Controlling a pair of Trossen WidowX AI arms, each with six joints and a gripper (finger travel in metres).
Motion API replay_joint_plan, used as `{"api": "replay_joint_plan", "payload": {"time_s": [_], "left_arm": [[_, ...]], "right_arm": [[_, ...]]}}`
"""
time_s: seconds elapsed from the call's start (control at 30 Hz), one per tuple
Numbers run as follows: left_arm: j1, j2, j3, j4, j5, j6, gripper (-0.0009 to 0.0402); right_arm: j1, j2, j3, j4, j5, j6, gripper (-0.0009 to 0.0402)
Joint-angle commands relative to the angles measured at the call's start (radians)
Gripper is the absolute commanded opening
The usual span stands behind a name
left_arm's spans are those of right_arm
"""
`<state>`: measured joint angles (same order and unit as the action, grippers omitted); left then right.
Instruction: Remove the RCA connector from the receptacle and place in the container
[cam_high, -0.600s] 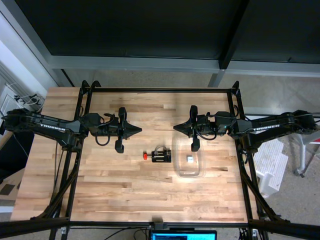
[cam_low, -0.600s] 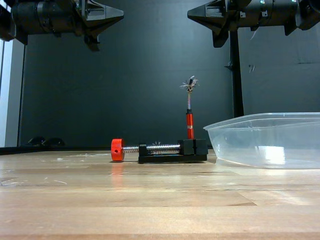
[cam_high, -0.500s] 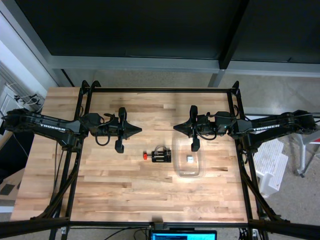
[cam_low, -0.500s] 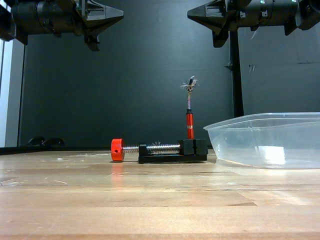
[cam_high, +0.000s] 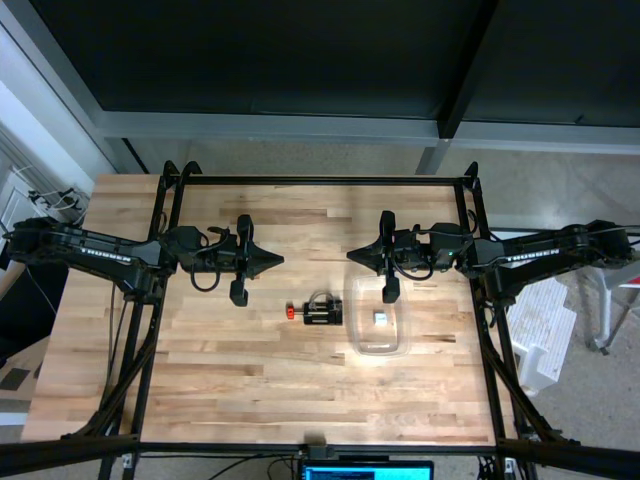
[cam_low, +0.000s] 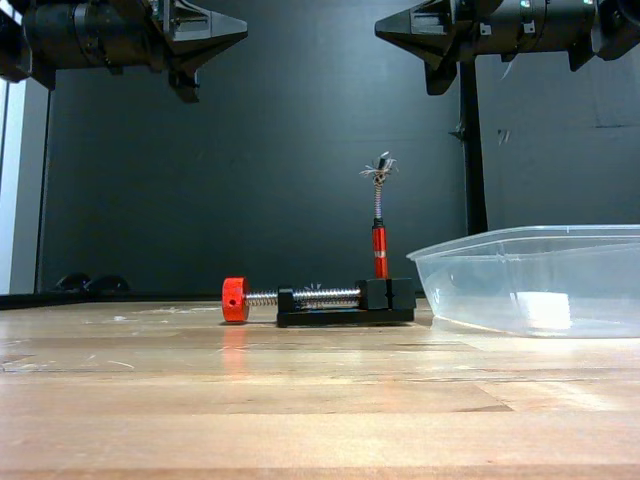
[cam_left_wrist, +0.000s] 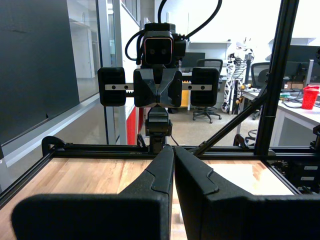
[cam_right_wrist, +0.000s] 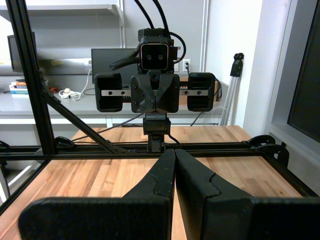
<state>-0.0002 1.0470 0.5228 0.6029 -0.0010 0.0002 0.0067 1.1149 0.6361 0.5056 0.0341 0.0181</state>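
1. On the table (cam_high: 200, 380), between the two arms, the receptacle (cam_low: 345, 299) lies flat with its red-orange knob (cam_low: 234, 299) pointing toward your left arm. The RCA connector (cam_low: 380, 250) stands upright in the end nearest the container (cam_low: 520, 290), which sits just beside the block.
2. Your left gripper (cam_high: 272, 261) hangs high above the table, back from the knob end, its fingers pressed together on nothing. Your right gripper (cam_high: 356, 256) hangs at a like height near the container's far corner, likewise pressed together and empty.
3. Expect the connector to be very light and thin, and stiff only at the red body. The springy stem above it, ending in frayed wire (cam_low: 379, 168), will likely bend or slip, so do not pinch there. Take the red body just above the block and pull straight up along its axis, since a sideways tug could bend the pin. The block looks light too and may lift with the plug if the fit is tight, so you may need your other gripper to hold it down.
4. The low view shows the connector's full height and upright stance. From above it is end-on and nearly lost against the block. Only the high view shows the white square piece (cam_high: 380, 318) lying inside the container. The wrist views show neither plug nor tub, only each arm's own closed fingers and the opposite gripper facing them.
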Motion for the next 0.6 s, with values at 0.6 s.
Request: {"api": "replay_joint_plan", "payload": {"time_s": [0.6], "left_arm": [[0.000, 0.000, 0.000, 0.000, 0.000, 0.000, 0.0000]], "right_arm": [[0.047, 0.116, 0.360, -0.839, 0.002, 0.048, 0.0000]]}}
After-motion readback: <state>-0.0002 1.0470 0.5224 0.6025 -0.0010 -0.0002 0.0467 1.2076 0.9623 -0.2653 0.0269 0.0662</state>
